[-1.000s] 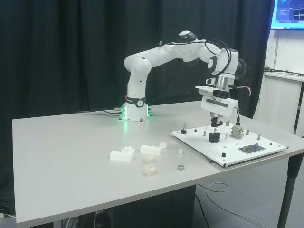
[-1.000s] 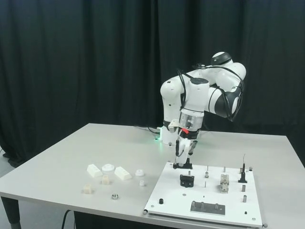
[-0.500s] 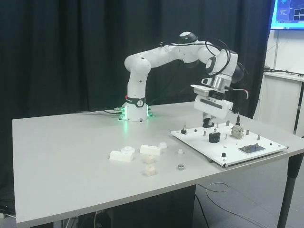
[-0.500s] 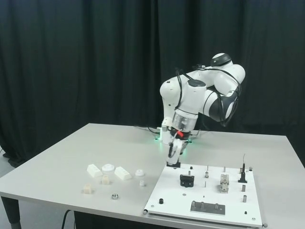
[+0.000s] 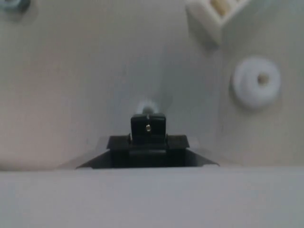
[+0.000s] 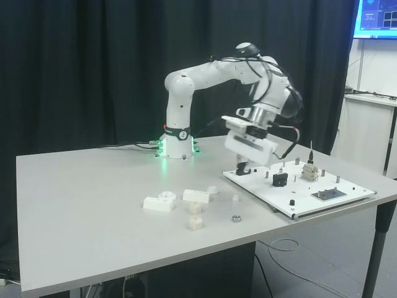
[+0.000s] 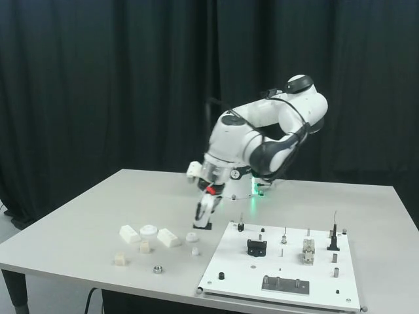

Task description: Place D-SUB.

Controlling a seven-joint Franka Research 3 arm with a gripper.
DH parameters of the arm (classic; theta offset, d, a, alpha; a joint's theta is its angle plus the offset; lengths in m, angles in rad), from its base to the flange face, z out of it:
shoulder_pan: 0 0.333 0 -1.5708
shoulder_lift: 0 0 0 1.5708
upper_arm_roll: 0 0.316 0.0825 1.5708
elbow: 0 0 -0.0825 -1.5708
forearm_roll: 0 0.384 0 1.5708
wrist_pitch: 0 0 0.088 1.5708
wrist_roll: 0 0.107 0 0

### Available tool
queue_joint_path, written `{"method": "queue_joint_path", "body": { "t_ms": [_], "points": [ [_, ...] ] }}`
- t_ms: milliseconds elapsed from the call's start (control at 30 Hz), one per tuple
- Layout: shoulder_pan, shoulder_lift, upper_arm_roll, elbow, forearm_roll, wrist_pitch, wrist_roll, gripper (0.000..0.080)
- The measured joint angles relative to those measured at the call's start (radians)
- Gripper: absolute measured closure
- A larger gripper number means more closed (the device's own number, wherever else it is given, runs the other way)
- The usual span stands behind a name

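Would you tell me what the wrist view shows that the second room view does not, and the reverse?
Only the wrist view: the black part close up, with its stepped face and a small dot on it.
Only the second room view: the white arm, the white board with its fittings, and the green light at the base.
Both: the black part in the gripper, the white disc and the grey table.

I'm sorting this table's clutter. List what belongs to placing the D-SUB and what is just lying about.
In the job:
- gripper, closed on the part
- black D-SUB, held over the grey table, beside the board

Lying about:
- white board with its pegs
- white blocks
- white disc
- nut
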Motion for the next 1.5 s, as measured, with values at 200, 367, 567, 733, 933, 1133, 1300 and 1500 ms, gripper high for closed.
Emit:
{"method": "queue_joint_path", "body": {
  "t_ms": [200, 367, 567, 733, 933, 1133, 1300, 1500],
  "points": [
    [-0.074, 0.0, 0.01, -0.021, 0.082, 0.016, -0.141, 0.0649],
    [-0.132, 0.002, 0.023, -0.025, 0.156, 0.015, -0.23, 0.0649],
    [-0.185, 0.012, 0.039, -0.024, 0.231, 0.005, -0.304, 0.0649],
    [-0.209, 0.03, 0.052, -0.017, 0.251, 0.004, -0.348, 0.0649],
    [-0.225, 0.051, 0.073, 0.002, 0.252, 0.023, -0.372, 0.0649],
    [-0.236, 0.054, 0.107, 0.016, 0.251, 0.065, -0.372, 0.0649],
    [-0.242, 0.054, 0.125, 0.022, 0.251, 0.081, -0.369, 0.0649],
    [-0.248, 0.054, 0.132, 0.026, 0.251, 0.094, -0.35, 0.0649]
  ]
}}
